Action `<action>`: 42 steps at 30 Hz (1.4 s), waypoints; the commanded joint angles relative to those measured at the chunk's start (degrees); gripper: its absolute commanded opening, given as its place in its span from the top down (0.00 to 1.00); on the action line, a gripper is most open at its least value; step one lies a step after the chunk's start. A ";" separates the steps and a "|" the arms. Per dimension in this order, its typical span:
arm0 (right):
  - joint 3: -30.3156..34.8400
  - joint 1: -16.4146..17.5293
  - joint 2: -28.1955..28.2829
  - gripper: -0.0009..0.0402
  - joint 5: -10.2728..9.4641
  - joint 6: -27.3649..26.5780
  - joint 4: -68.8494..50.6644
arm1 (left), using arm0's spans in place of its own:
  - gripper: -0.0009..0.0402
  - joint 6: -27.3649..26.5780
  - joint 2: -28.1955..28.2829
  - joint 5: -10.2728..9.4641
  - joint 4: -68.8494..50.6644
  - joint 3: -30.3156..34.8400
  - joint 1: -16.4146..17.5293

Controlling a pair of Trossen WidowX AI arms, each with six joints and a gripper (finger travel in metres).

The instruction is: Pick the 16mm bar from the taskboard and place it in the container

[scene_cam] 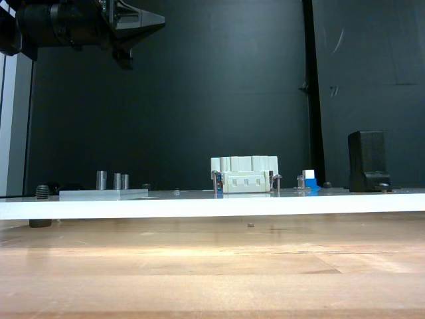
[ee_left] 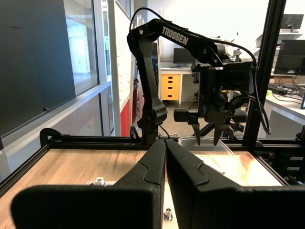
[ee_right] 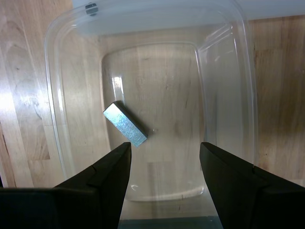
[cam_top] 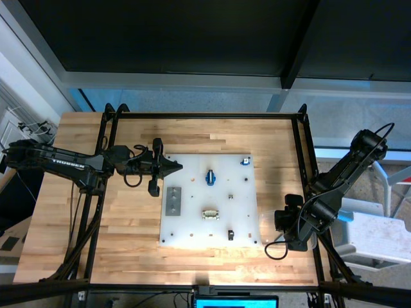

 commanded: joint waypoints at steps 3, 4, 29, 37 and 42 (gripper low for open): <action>0.00 0.02 0.04 0.49 0.00 -0.02 0.17 | 0.98 0.00 0.00 0.00 0.00 0.02 0.00; 0.00 0.02 0.04 0.49 0.00 -0.02 0.20 | 0.98 0.00 0.00 0.00 0.00 0.02 0.00; 0.02 0.02 0.04 0.49 0.00 -0.02 1.77 | 0.98 0.00 0.00 0.00 0.00 0.02 0.00; 0.02 0.02 0.04 0.49 0.00 -0.02 1.79 | 0.98 0.00 0.00 0.00 0.00 0.02 0.00; 0.02 0.02 0.04 0.49 0.00 -0.02 1.79 | 0.98 0.00 0.00 0.00 0.00 0.02 0.02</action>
